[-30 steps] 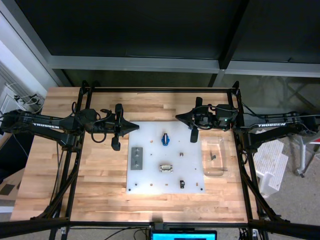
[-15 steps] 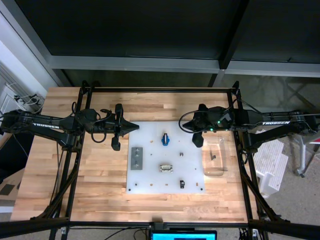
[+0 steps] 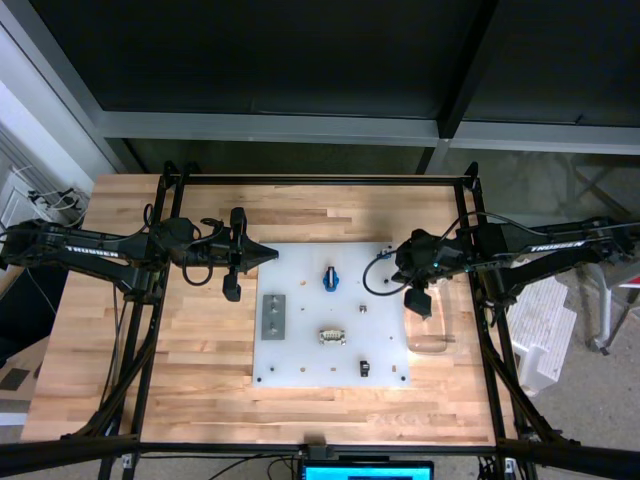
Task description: Pick the 16mm bar and install on taskboard
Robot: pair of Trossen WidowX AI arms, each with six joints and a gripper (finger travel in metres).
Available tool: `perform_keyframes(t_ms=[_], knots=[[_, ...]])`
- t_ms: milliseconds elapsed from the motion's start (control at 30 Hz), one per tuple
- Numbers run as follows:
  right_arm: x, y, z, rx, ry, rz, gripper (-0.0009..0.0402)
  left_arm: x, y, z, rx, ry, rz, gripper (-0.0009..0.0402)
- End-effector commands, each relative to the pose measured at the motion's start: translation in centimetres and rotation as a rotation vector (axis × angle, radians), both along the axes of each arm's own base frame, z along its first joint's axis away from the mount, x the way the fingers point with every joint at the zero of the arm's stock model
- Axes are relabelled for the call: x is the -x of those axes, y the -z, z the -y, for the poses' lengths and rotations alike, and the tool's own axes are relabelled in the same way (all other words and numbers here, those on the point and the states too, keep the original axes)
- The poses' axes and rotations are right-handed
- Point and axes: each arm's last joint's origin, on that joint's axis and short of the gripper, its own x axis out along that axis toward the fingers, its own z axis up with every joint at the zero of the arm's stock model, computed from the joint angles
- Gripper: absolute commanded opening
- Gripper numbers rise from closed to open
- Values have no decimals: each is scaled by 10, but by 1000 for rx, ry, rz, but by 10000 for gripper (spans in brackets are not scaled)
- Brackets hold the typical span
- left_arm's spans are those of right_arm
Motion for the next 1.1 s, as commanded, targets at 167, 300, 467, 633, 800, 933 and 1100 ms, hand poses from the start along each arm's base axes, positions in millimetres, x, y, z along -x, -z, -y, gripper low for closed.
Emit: perform_keyframes(t_ms=[167,300,467,633,800,933,1100], knots=[[10,7,-11,-41,-47,-123,0,0,0,0,0,0,0,1],[14,9,-12,-44,-41,-170,0,0,0,0,0,0,0,1],[20,12,-14,-48,-49,-231,0,0,0,0,0,0,0,1],[27,14,-16,-57,-67,-311,0,0,0,0,0,0,0,1],[35,17,-16,-67,-79,-403,10,0,0,0,0,0,0,1],[40,18,-16,-58,-86,-451,36,0,0,0,0,0,0,1],[43,18,-21,-64,-118,-471,81,0,0,0,0,0,0,1]])
